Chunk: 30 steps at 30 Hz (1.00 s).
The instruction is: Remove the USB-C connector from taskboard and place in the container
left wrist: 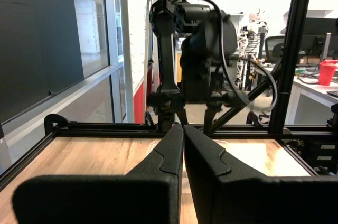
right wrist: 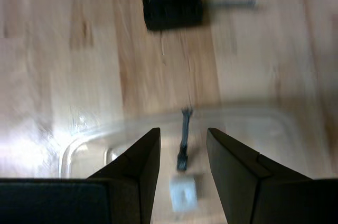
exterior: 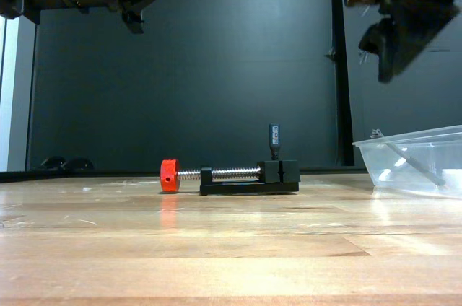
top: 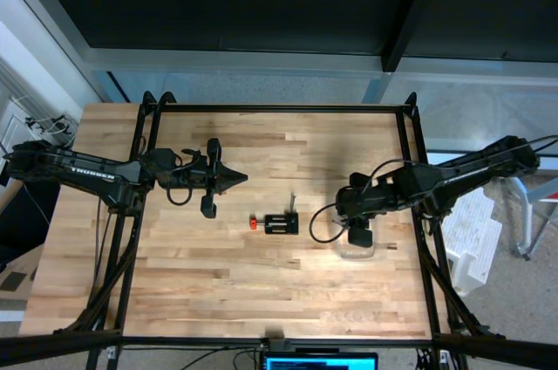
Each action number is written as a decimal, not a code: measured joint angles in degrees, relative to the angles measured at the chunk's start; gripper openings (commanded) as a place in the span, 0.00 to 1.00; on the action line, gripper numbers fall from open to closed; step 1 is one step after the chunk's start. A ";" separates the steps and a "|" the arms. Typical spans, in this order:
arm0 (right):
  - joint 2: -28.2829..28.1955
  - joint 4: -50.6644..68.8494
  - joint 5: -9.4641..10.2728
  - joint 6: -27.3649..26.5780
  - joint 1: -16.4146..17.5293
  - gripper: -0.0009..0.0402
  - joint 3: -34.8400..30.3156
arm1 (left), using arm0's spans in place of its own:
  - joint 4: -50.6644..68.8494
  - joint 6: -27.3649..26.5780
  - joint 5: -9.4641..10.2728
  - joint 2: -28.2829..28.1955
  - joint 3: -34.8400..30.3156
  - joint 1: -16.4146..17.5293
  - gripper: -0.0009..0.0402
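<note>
USB-C connector (right wrist: 183, 145): thin dark sliver inside container (right wrist: 95, 139), off taskboard (top: 281, 223). One end toward container's left wall, other end just beside small white square piece (right wrist: 183, 192). Container sits on table (top: 218, 291), right of taskboard, apart from it. Right gripper (right wrist: 182, 131) hovers above container, jaws spread wide, holding nothing. Left gripper (top: 234, 178) hangs high over table, well left of taskboard, fingers pressed together, empty.

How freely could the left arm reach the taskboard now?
Probably yes: the left gripper hangs high above the table, off to the taskboard's side, fingers shut, nothing between. The right gripper, fingers open, hovers over the container, out of the way.
</note>
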<state>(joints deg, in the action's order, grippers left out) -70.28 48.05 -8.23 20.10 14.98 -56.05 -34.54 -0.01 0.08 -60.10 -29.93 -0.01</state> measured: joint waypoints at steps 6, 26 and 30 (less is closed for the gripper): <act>3.78 -5.62 -5.60 -5.66 -1.64 0.24 0.00 | 0.00 0.02 0.00 0.00 -0.02 0.00 0.02; 10.12 -27.08 11.28 -17.57 -17.53 0.02 4.31 | 0.00 0.02 0.00 0.00 -0.02 0.00 0.02; 10.93 -32.22 11.34 -18.71 -17.79 0.02 5.75 | 0.02 0.02 0.00 0.00 0.00 0.00 0.02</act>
<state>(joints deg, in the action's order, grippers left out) -59.35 15.84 3.11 1.39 -2.81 -50.30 -34.52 0.01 0.08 -60.10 -29.93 -0.01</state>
